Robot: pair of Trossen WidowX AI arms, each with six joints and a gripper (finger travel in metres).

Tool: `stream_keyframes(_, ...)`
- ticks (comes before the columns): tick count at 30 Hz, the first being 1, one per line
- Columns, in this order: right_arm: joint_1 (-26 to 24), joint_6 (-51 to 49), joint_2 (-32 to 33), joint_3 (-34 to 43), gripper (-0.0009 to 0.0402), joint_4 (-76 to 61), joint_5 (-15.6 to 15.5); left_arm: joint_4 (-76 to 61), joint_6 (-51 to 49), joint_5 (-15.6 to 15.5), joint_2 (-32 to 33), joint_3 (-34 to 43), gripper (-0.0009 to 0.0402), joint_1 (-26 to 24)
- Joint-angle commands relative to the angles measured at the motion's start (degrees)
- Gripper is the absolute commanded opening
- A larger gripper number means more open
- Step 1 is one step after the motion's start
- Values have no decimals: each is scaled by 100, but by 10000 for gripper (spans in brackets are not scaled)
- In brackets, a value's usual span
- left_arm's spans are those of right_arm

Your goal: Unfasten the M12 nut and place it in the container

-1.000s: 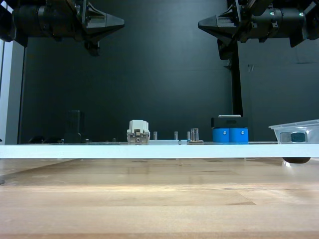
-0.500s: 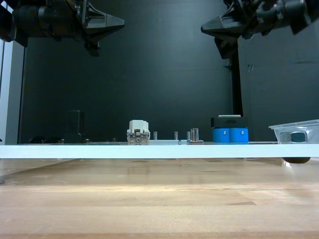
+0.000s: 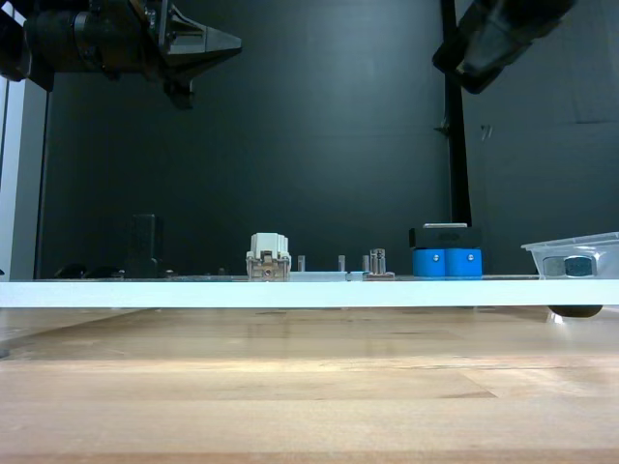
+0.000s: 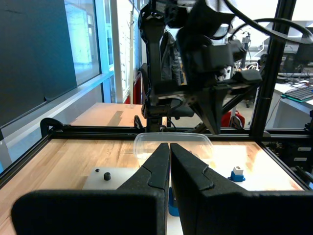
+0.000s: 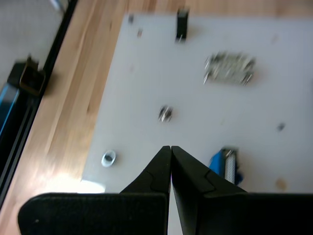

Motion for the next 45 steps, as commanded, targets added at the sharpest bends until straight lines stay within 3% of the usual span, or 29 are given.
stream_keyframes(1, 195, 155, 345, 409, 0, -647, 0, 0, 2, 0, 0, 0, 0, 0)
stream_keyframes(17, 874, 765, 1556, 2365, 0, -3239, 0, 0, 2, 0, 0, 0, 0, 0)
stream_keyframes(28, 1001, 1519, 1934, 3034, 7, -3663, 243, 2, 2, 0, 0, 0, 0, 0)
stream_keyframes(37, 1025, 2216, 1996, 3027, 51, -3650, 417, 2, 2, 0, 0, 0, 0, 0)
stream_keyframes(41, 1032, 2616, 1996, 3021, 82, -3639, 619, 2, 2, 0, 0, 0, 0, 0)
stream_keyframes(45, 1043, 2953, 2177, 3018, 121, -3611, 610, 2, 2, 0, 0, 0, 0, 0)
